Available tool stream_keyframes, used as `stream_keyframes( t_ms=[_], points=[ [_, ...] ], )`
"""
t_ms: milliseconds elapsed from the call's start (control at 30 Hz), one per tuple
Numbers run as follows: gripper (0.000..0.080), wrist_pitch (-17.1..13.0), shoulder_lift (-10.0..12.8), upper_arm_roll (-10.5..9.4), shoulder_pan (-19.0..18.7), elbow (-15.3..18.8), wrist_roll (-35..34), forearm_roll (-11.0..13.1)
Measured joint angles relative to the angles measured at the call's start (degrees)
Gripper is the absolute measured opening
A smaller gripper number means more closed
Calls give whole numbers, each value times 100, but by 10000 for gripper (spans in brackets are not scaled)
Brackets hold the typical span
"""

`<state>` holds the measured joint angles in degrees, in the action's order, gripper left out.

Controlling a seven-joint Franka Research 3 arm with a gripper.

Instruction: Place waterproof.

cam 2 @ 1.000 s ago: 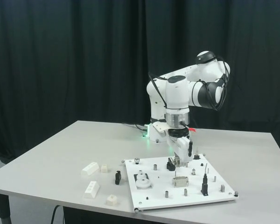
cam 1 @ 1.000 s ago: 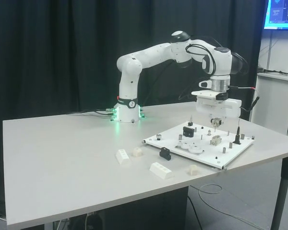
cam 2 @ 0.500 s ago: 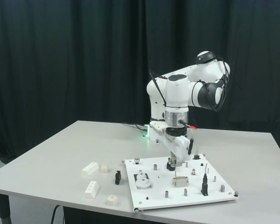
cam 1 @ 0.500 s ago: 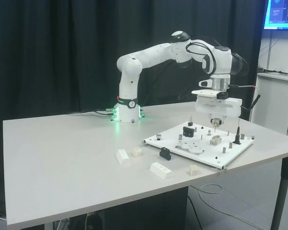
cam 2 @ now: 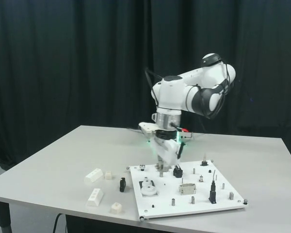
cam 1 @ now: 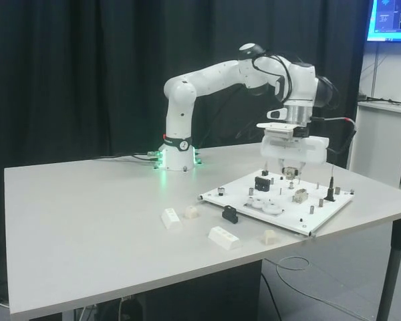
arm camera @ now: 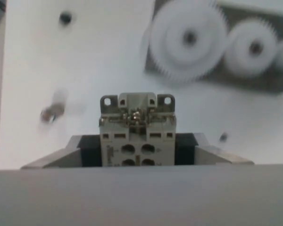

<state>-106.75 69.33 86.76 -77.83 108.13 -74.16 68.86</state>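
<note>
On the grey desk (cam 1: 87,207) loose white blocks (cam 1: 224,237) lie left of the white board (cam 1: 281,200); above its gears (arm camera: 188,37) the jaws of the gripper (arm camera: 137,155) clasp the waterproof connector (arm camera: 137,132); lowering and seating it remain, I judge.

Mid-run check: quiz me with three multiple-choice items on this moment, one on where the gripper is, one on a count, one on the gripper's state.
1. The gripper hangs over: A) the white board B) bare table C) the arm's base.
2. White gears in the wrist view: A) one B) three C) five.
3. The gripper is: A) open and bare B) shut on a connector C) out of view.

Answers: 1 A, both room views show it above the board. 2 B, three meshed in a row. 3 B, the connector sits between the fingers.
</note>
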Motion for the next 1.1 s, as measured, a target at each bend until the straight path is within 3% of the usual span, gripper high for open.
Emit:
stream_keyframes(
  t_ms=[633, 1100],
  points=[
    [314, 51, 48, 2, 907, 56, 1643, -65],
    [314, 153, 308, -91, 1698, 56, 2742, 80]
  ],
)
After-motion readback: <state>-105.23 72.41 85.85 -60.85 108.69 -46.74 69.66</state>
